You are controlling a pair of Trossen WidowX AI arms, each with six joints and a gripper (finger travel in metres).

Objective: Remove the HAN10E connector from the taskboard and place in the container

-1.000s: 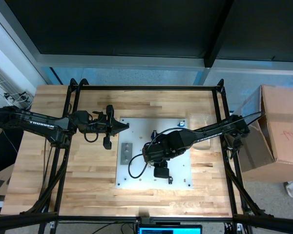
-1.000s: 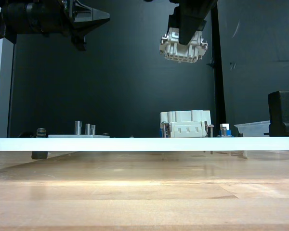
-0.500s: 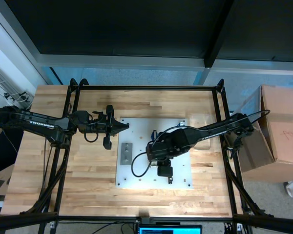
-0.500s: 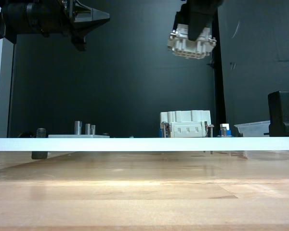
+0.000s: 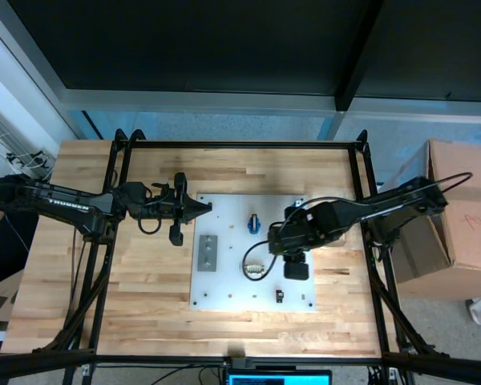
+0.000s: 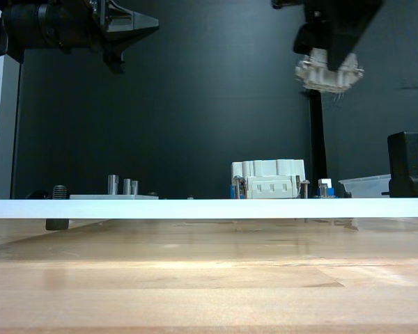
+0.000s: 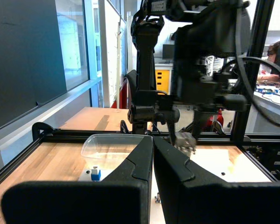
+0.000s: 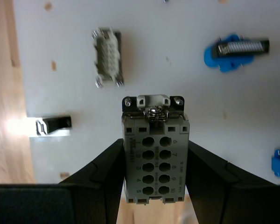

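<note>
- The right gripper (image 8: 154,143) is clamped on the connector (image 8: 155,154), one finger on each long side.
- The face of the connector that looks at the wrist camera has ten round holes in two rows of five. Small numbers stand beside them, and 6, 7, 8, 9, 10 can be read on one row. A metal screw and bracket sit at the end far from the gripper body.
- The long axis of the connector runs out from the gripper body, parallel to the long axis of the pale socket (image 8: 107,56) on the white board (image 5: 224,289).
- In the low view the connector (image 6: 329,72) hangs high above the board. It is a little tilted, with the pin side down, and it is clear of the socket (image 6: 268,179).
- Seen from there it is over the right part of the board, between the socket and the clear container (image 6: 366,186).
- In the high view the right gripper (image 5: 293,258) hides the connector. The socket (image 5: 255,267) is just to its left.
- The container (image 5: 327,198) stands by the far right corner of the board.
- The left gripper (image 7: 152,154) has its fingers together, with nothing between them.
- It is held high over the far left corner of the board (image 5: 202,207). The left arm (image 5: 64,204) carries white letters, which I read as TROSSEN.
- A blue part (image 5: 253,224) and a grey block (image 5: 206,253) are on the board.
</note>
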